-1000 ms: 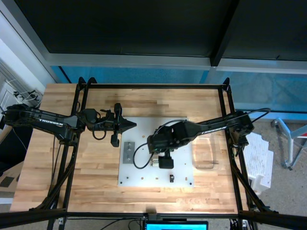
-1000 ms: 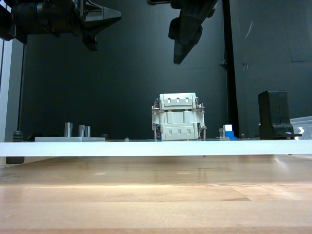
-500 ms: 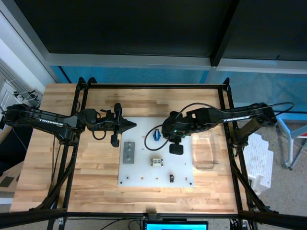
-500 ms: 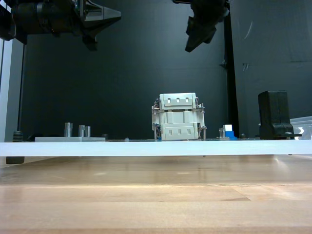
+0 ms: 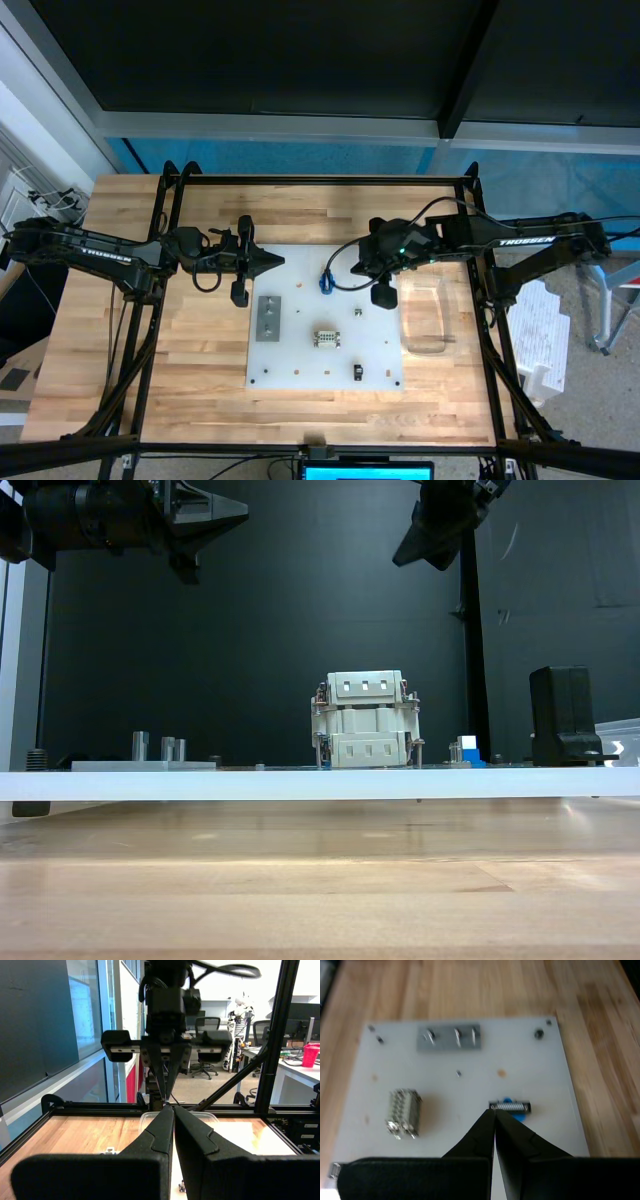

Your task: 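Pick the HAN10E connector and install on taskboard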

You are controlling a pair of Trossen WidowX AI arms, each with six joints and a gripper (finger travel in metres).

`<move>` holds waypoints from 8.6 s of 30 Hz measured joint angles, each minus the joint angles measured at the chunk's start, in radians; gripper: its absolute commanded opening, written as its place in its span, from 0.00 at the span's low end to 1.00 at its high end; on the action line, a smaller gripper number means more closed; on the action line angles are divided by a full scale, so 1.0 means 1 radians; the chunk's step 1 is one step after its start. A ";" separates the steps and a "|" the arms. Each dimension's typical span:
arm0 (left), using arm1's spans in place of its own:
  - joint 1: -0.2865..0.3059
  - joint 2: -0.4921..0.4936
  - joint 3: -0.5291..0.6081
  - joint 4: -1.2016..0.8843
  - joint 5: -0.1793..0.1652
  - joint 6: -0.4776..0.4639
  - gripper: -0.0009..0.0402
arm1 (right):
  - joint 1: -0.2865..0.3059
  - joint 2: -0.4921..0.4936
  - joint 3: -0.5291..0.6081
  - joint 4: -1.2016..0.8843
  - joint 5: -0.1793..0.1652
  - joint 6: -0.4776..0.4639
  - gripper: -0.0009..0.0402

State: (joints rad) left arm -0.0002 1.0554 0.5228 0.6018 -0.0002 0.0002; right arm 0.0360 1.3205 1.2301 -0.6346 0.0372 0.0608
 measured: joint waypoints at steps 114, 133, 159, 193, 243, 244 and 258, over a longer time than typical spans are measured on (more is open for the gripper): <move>0.000 0.000 0.000 0.000 0.000 0.000 0.02 | -0.071 -0.232 -0.620 1.119 -0.064 0.038 0.02; 0.000 0.000 0.000 0.000 0.000 0.000 0.02 | -0.071 -0.232 -0.620 1.117 -0.064 0.038 0.02; 0.000 0.000 0.000 0.000 0.000 0.000 0.02 | -0.071 -0.232 -0.620 1.117 -0.064 0.038 0.02; 0.000 0.000 0.000 0.000 0.000 0.000 0.02 | -0.071 -0.232 -0.620 1.117 -0.064 0.038 0.02; 0.000 0.000 0.000 0.000 0.000 0.000 0.02 | -0.071 -0.232 -0.620 1.117 -0.064 0.038 0.02; 0.000 0.000 0.000 0.000 0.000 0.000 0.02 | -0.071 -0.232 -0.620 1.116 -0.064 0.038 0.02; 0.000 0.000 0.000 0.000 0.000 0.000 0.02 | -0.071 -0.232 -0.620 1.116 -0.064 0.038 0.02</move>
State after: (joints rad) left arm -0.0002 1.0554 0.5224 0.6018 -0.0002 0.0002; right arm -0.0349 1.0882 0.6102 0.4816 -0.0273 0.0986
